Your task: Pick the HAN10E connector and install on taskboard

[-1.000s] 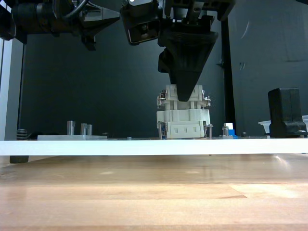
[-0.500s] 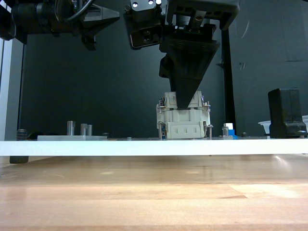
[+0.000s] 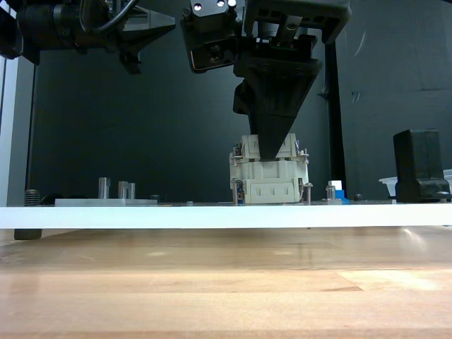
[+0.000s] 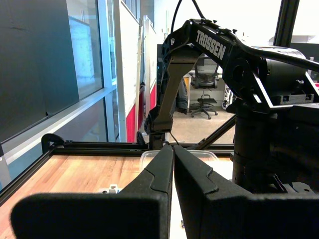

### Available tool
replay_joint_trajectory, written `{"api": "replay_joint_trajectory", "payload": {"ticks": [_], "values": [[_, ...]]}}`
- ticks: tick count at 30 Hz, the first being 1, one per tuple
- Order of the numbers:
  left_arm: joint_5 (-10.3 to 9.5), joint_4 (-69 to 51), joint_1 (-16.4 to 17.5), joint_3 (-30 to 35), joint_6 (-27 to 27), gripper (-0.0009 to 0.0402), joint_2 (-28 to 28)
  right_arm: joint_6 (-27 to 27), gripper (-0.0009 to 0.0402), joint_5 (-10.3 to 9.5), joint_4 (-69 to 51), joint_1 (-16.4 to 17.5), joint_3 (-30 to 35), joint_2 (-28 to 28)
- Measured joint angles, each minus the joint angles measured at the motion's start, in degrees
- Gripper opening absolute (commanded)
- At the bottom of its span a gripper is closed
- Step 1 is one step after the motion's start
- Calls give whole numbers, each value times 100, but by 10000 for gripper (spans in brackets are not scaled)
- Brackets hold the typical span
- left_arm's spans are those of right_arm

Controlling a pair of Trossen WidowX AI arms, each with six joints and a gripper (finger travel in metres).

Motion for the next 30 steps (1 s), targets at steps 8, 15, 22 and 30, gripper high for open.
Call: {"api": "replay_joint_trajectory", "payload": {"ticks": [8,15,22,30], "values": [[0,0,0,-2,0,1,-2,0,219,-59,-11,4,-39,-15],[0,0,0,0,0,1,-2,13,297,-33,-50,9,-26,-131],[-2,0,0,-2,-2,1,0,-2,328,0,-131,9,-20,-348],[-2,0,0,-2,0,1,0,-2,325,4,-227,-2,-13,-533]]}}
